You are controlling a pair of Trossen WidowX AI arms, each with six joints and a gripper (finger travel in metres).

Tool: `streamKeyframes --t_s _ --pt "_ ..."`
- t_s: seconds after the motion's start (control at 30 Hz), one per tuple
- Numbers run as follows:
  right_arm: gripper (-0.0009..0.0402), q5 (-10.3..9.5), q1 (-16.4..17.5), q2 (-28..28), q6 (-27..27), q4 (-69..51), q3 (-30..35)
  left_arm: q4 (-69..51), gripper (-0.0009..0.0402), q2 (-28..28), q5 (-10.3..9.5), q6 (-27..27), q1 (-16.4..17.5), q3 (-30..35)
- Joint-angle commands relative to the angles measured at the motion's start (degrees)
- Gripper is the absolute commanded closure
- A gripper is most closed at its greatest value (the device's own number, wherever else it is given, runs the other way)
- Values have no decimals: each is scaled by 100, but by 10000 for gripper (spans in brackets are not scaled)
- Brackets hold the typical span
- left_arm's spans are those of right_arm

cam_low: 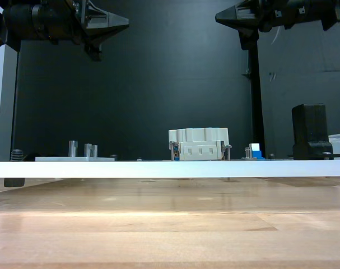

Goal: Pick the 16mm bar and install on taskboard

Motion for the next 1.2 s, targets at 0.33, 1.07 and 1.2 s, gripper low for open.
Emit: streamKeyframes --t_s 0.33,1.07,1.2 --pt "393 4 4 7 13 894 -481 0 393 2 2 0 0 2" --pt "393 20 7 7 352 1049 -667 2 393 2 2 0 2 2" --pt "393 22 2 7 352 1047 -658 0 393 2 2 0 2 2"
